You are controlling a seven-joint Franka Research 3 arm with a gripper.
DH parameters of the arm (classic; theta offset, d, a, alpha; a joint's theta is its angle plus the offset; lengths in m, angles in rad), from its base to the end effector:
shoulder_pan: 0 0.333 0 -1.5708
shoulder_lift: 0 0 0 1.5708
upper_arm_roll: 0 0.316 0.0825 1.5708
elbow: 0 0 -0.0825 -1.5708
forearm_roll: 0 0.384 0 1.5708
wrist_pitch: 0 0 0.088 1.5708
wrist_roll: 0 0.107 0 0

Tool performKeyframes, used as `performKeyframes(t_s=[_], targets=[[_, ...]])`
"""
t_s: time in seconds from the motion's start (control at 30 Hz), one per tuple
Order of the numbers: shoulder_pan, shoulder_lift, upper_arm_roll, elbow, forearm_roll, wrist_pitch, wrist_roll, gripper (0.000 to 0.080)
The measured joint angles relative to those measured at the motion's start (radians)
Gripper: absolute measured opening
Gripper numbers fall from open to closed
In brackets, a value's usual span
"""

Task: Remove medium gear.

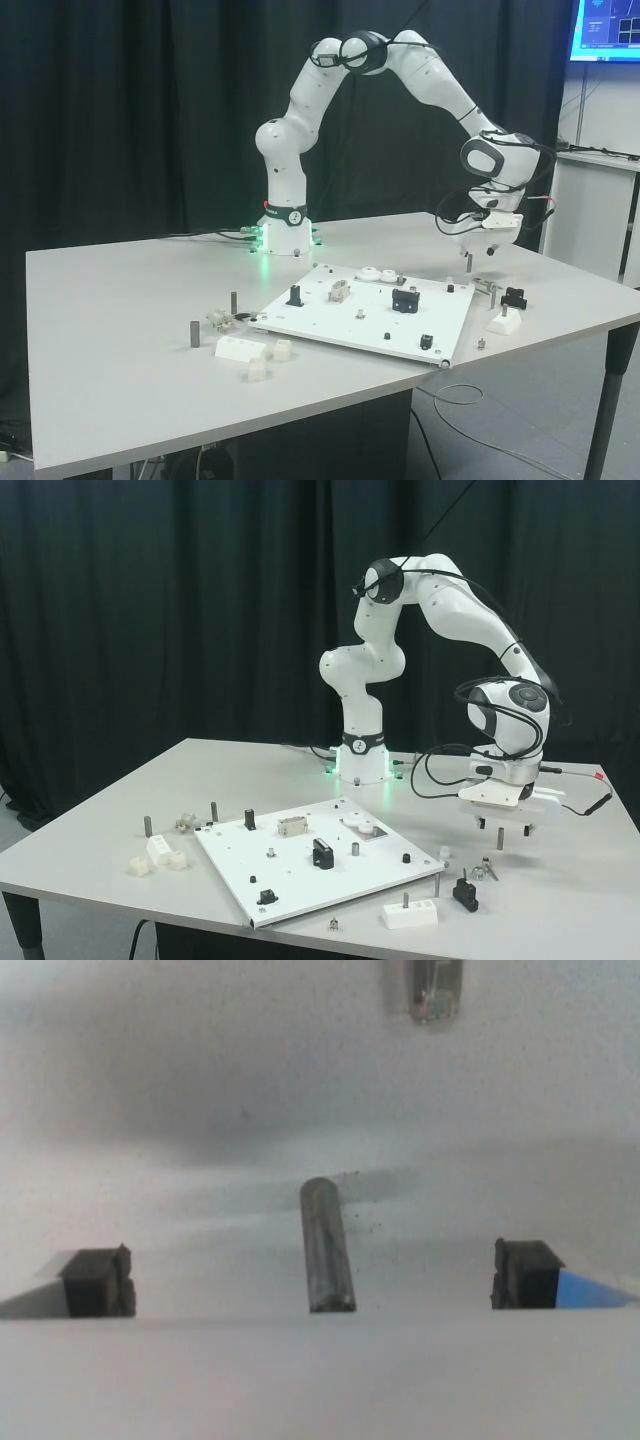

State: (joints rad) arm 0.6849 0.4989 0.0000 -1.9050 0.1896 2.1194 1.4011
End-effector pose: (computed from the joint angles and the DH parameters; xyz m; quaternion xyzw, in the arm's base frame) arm 0.4577 0.3849 0.2155 0.9018 -0.4019 -0.1341 0.0852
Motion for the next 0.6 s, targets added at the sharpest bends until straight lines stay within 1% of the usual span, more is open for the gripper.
performKeyframes(t_s=[0.27, 0.6], targets=[[0.000, 0.000, -0.005, 0.006, -0.002, -0.007, 0.000, 0.0800], [0.000, 0.000, -0.005, 0.007, -0.014, -0.007, 0.000, 0.0800]])
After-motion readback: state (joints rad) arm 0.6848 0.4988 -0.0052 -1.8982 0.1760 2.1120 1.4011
